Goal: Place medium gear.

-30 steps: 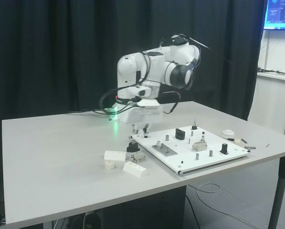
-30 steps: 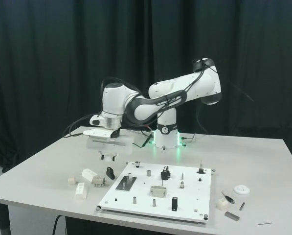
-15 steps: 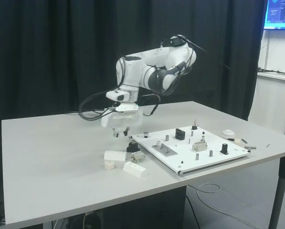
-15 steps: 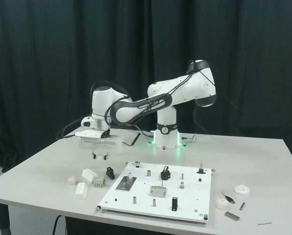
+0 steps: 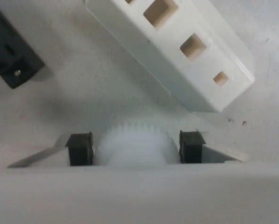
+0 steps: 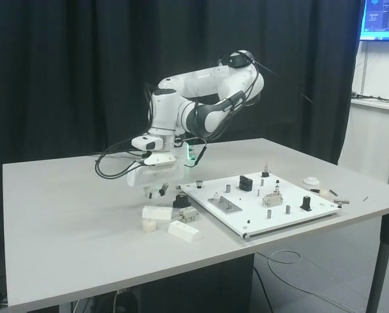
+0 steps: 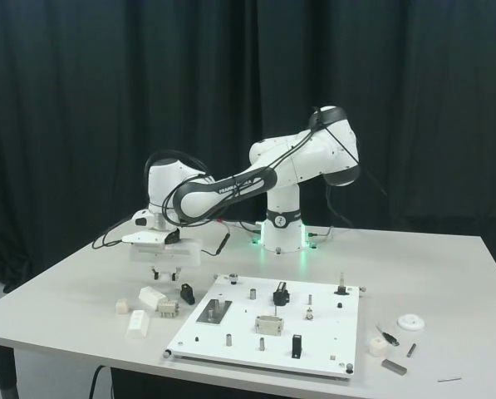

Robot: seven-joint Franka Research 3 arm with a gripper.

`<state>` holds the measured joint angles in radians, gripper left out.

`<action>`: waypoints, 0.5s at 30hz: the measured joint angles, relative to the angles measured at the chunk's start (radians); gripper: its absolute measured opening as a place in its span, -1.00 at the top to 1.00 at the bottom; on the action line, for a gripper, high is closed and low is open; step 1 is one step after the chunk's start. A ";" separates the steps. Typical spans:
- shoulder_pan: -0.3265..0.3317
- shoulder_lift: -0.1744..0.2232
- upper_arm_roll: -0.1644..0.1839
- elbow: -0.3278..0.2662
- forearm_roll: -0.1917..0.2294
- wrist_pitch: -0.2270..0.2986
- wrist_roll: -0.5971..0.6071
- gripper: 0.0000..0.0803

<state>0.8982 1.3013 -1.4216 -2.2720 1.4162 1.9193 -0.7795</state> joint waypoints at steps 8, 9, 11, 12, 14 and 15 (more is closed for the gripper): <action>-0.013 0.003 0.020 0.003 0.020 0.000 -0.014 0.00; -0.014 0.004 0.021 0.003 0.021 0.000 -0.016 0.00; -0.014 0.005 0.023 0.004 0.022 0.001 -0.019 0.00; -0.014 0.006 0.024 0.004 0.022 0.001 -0.019 0.00; -0.014 0.006 0.024 0.006 0.022 0.001 -0.019 -0.69; -0.014 0.006 0.024 0.007 0.022 0.001 -0.019 -0.69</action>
<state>0.8837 1.3077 -1.3978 -2.2650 1.4382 1.9203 -0.7982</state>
